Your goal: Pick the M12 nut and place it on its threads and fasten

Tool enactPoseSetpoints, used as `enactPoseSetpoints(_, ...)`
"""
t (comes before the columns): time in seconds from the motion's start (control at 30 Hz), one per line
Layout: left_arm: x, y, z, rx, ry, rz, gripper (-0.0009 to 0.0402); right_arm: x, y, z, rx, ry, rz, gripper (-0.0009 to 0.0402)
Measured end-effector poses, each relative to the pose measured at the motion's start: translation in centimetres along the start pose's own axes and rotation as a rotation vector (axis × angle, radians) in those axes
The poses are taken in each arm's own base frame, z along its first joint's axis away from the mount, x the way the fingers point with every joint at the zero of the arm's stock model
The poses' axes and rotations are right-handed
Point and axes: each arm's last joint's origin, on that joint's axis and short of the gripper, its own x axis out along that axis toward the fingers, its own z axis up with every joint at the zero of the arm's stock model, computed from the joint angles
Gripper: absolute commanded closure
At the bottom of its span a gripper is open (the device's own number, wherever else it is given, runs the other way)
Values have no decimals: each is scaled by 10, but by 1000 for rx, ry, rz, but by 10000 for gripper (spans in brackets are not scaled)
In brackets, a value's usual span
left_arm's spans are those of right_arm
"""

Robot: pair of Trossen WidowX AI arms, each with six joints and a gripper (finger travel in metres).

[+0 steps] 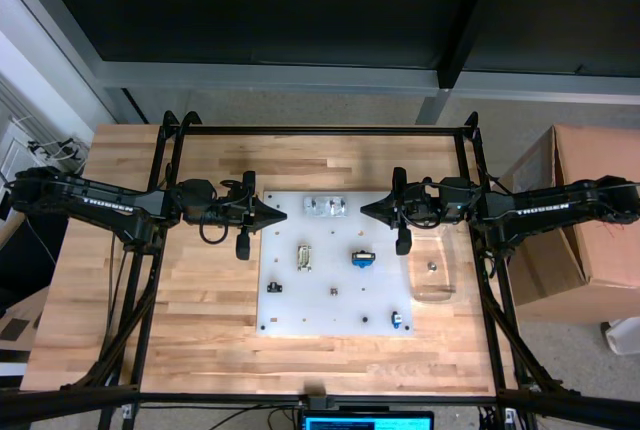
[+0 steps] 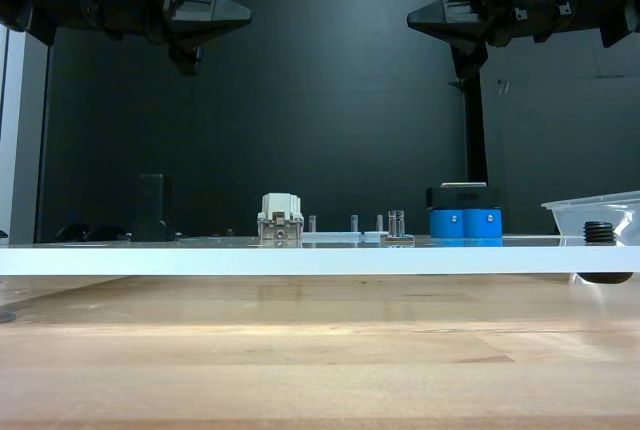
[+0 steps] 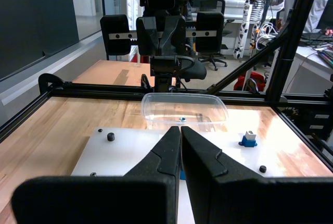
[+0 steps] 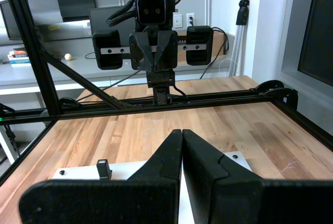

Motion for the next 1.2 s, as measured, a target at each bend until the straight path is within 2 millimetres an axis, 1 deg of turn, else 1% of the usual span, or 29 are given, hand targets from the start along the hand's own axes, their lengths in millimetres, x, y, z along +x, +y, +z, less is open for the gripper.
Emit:
enactPoseSetpoints(0.37,0,0,0,0,0,0,393,0,0,0,0,0,0,393)
enactPoseSetpoints(0.5,0,0,0,0,1,-1,393,-1,0,-2,-51,28,-1,393)
enactPoseSetpoints(0.63,0,0,0,0,1,0,393,-2,0,-6,-77,189,-1,393)
enactPoseSetpoints(0.77,0,0,0,0,0,0,393,-5,1,-2,-90,386,5,393)
enactPoseSetpoints(0.87,0,0,0,0,1,0,393,-10,3,1,-131,527,18,393)
enactPoseSetpoints(1.03,0,0,0,0,0,-1,393,-23,8,6,-201,735,127,393)
enactPoseSetpoints(1.2,0,0,0,0,0,0,393,-42,14,7,-383,947,254,393)
